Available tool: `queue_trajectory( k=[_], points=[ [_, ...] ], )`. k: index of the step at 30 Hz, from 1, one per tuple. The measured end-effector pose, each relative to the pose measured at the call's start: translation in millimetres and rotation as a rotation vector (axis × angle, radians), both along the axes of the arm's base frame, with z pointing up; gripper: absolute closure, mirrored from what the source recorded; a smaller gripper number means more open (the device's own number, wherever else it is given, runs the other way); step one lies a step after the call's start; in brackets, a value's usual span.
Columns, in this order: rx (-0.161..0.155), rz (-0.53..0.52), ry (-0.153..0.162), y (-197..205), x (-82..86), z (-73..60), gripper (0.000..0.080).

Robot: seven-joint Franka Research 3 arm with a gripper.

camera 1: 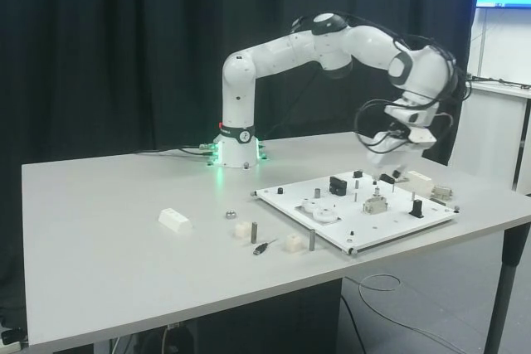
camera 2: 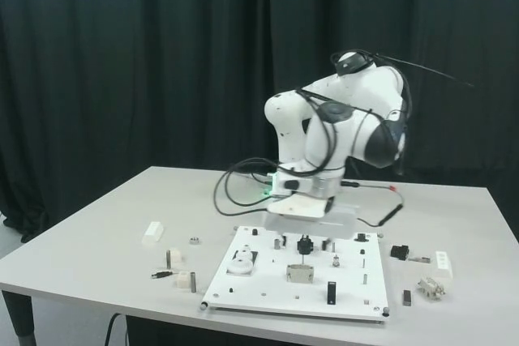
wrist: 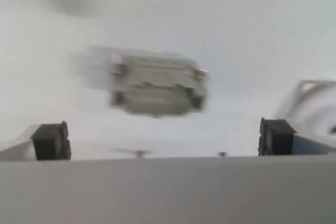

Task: Remove large gear.

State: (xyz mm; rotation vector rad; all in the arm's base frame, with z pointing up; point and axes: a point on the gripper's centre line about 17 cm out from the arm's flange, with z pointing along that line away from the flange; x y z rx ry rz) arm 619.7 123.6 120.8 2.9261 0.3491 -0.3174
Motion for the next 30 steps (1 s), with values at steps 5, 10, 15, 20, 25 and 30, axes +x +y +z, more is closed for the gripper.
queue_trajectory(
  k=[5, 10, 15, 20, 25, 30],
  points=[
    [0.01, 0.004, -0.01, -34.0, -5.3, -5.0, 0.0003],
    [0.03, -0.002, -0.035, -65.5, -9.2, -11.8, 0.0003],
    [0.054, -0.011, -0.074, -93.2, -10.9, -20.0, 0.0003],
    [0.08, -0.032, -0.119, -114.8, -11.7, -29.1, 0.0003],
    [0.107, -0.053, -0.161, -129.6, -11.6, -38.4, 0.0003],
    [0.135, -0.089, -0.189, -137.6, -12.9, -45.9, 0.0003]
  ],
)
